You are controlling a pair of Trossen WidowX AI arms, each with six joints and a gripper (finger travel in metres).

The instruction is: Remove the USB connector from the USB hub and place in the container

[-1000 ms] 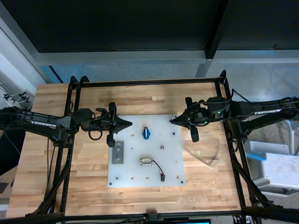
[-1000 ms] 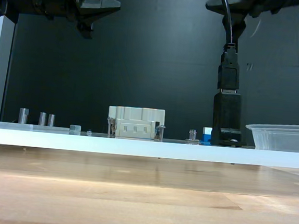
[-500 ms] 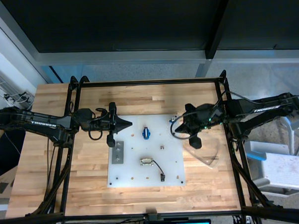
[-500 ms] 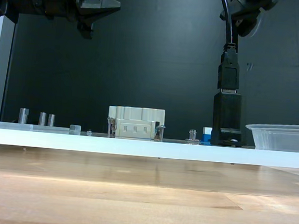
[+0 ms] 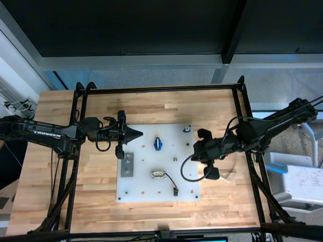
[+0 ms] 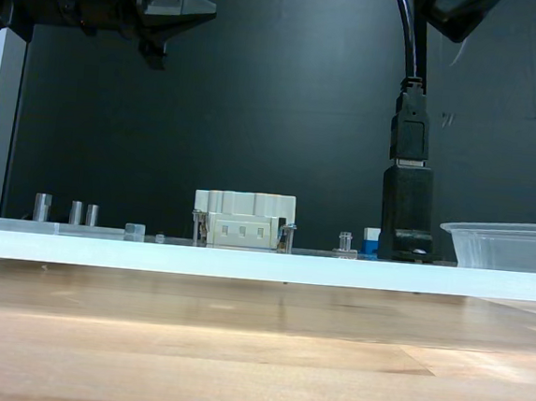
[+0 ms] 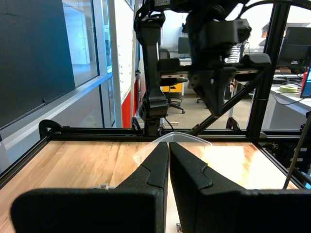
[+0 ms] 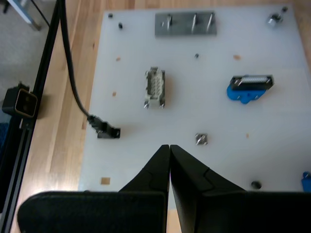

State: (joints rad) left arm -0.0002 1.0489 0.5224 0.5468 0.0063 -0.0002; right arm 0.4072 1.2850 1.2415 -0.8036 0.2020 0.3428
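USB connector: stands upright in hub, plug down, apart from right gripper pressed together over board; left gripper likewise, at board's left edge.

overhead and table-level views share the board, left claw camera faces level, right claw camera downward

left gripper high over board's upper-left part, jaws together | right gripper over board's right edge, jaws together | USB connector, lower centre, uncovered; white socket and arm's looped cable close by
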